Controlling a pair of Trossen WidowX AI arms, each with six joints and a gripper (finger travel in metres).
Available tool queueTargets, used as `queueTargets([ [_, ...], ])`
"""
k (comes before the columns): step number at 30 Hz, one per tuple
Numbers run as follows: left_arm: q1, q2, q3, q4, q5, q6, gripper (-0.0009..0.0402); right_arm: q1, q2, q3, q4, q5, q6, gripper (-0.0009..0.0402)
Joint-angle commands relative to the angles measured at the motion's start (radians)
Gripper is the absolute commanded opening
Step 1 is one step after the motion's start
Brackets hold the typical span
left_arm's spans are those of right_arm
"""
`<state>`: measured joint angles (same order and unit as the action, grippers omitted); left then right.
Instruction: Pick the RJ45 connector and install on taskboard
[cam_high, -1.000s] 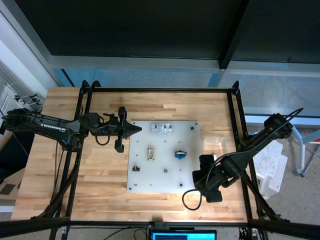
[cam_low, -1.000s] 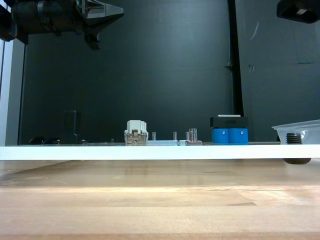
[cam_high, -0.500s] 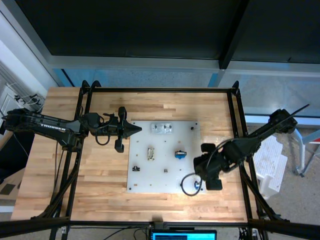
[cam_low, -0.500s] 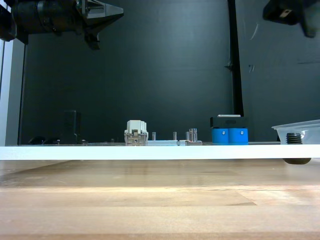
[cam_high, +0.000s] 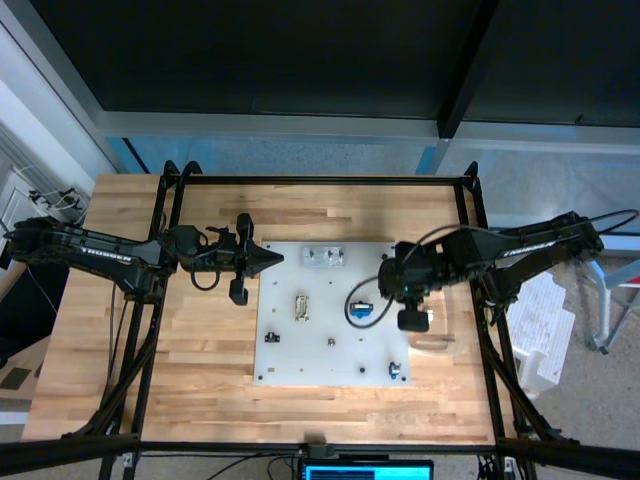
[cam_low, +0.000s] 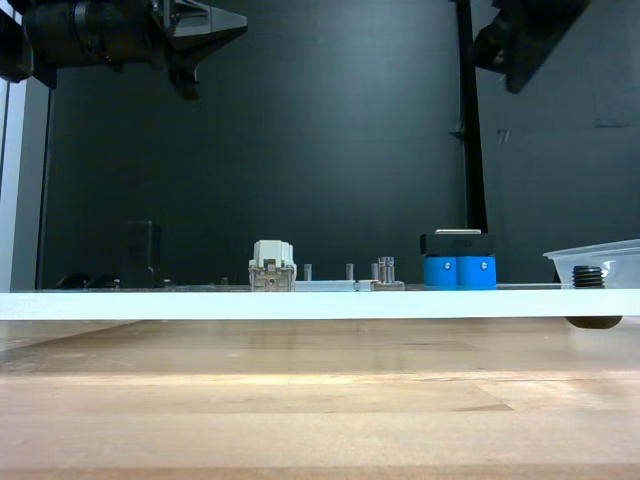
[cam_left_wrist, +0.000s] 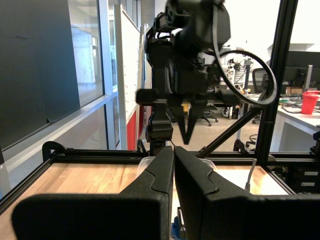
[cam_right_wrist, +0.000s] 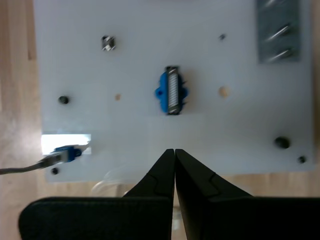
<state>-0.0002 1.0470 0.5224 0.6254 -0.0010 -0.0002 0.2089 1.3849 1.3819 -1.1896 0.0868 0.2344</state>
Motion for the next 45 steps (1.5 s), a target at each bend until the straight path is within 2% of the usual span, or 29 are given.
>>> queueTargets([
  [1,0.0,0.0,0.0,0.0,0.0,0.0,0.0,-0.059,-0.022,-0.002,0.071,-0.001,-0.052,-0.0001],
  [9,0.0,0.0,0.0,0.0,0.0,0.0,0.0,-0.138,-0.118,-0.069,0.368,-0.003,-0.15,0.0],
  [13,0.0,0.0,0.0,0.0,0.0,0.0,0.0,-0.161,-0.183,-0.143,0.537,-0.03,-0.175,0.0],
  [17,0.0,0.0,0.0,0.0,0.0,0.0,0.0,-0.179,-0.25,-0.241,0.718,-0.031,-0.198,0.0],
  [31,0.0,0.0,0.0,0.0,0.0,0.0,0.0,-0.225,-0.405,-0.626,1.355,-0.027,-0.132,0.0],
  [40,0.0,0.0,0.0,0.0,0.0,0.0,0.0,-0.231,-0.473,-0.819,1.629,-0.027,-0.112,0.0],
  [45,0.0,0.0,0.0,0.0,0.0,0.0,0.0,-0.231,-0.495,-0.864,1.648,-0.025,-0.108,0.0],
])
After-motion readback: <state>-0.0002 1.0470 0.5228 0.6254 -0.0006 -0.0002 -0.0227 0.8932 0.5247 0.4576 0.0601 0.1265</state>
